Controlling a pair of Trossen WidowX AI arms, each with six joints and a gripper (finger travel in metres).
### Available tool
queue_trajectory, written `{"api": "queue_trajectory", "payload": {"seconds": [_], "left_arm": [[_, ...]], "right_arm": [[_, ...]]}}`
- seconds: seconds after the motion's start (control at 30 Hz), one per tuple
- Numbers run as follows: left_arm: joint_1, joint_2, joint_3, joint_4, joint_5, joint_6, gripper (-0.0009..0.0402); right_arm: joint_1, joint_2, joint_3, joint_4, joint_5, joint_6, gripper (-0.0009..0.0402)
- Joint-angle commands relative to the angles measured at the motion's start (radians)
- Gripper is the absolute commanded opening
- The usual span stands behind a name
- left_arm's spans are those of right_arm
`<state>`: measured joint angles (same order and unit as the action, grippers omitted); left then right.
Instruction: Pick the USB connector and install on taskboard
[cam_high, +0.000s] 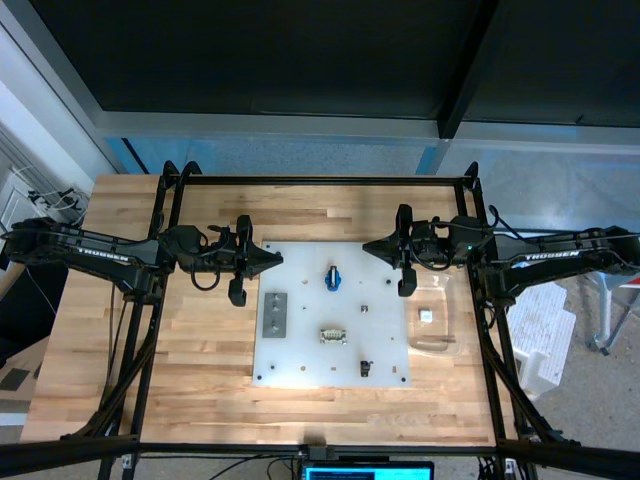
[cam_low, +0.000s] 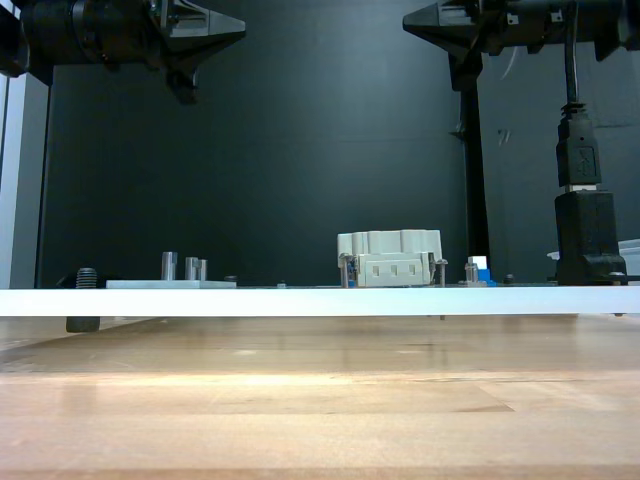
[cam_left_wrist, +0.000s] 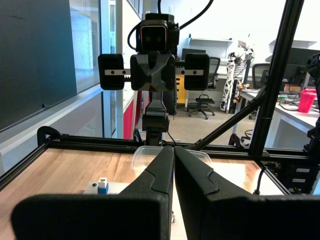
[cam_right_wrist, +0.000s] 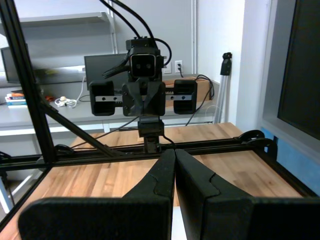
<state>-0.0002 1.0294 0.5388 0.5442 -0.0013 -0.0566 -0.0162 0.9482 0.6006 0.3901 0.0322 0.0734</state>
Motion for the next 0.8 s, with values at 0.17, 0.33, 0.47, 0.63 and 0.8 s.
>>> {"api": "queue_trajectory", "payload": {"seconds": [0.17, 0.33, 0.47, 0.63, 0.8], "left_arm": [[0.0, 0.0, 0.0, 0.0, 0.0, 0.0, 0.0], [0.0, 0.0, 0.0, 0.0, 0.0, 0.0, 0.0], [0.0, 0.0, 0.0, 0.0, 0.0, 0.0, 0.0], [0.0, 0.0, 0.0, 0.0, 0.0, 0.0, 0.0], [0.0, 0.0, 0.0, 0.0, 0.0, 0.0, 0.0]], "right_arm": [[0.001, -0.01, -0.028, 0.012, -0.002, -0.002, 0.0], [0.001, -0.011, -0.052, 0.037, -0.003, 0.003, 0.0], [0.001, -0.011, -0.053, 0.043, -0.026, 0.008, 0.0], [0.001, -0.011, -0.053, 0.042, -0.026, 0.021, 0.0], [0.001, -0.01, -0.053, 0.041, -0.026, 0.019, 0.0]]}}
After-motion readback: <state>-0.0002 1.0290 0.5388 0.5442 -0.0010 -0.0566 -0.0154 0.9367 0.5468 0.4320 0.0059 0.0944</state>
